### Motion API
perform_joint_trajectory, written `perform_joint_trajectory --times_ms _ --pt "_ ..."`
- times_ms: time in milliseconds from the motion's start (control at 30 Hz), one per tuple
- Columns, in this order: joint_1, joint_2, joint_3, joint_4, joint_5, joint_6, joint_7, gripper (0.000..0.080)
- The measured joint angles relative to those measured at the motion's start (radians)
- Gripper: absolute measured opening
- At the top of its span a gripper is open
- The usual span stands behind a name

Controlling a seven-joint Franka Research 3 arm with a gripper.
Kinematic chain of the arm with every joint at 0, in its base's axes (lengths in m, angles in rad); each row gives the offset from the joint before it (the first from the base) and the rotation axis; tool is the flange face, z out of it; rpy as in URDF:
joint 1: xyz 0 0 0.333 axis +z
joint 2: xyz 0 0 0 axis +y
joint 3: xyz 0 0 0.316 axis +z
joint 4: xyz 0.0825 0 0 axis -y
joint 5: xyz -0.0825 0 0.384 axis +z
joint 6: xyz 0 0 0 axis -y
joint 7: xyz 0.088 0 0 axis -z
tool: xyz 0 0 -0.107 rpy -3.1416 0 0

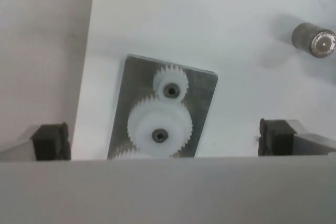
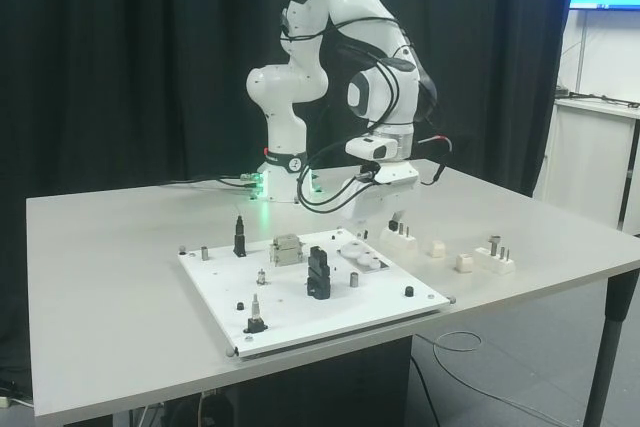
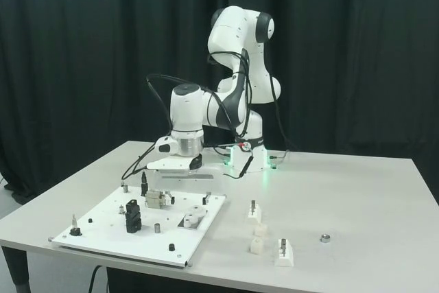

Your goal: Pick square peg 3.

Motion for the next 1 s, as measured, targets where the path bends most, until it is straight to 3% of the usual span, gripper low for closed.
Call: perform_joint_trajectory --times_ms 467,667,1000 --pt "0.012 -0.015 0.000 0.007 0.000 -0.025 0.002 0.0800" --pt "0.011 -0.016 -0.001 0.022 0.001 -0.054 0.084 0.0800" --pt "0.013 -0.031 -0.001 0.043 0.001 -0.102 0.087 0.0800"
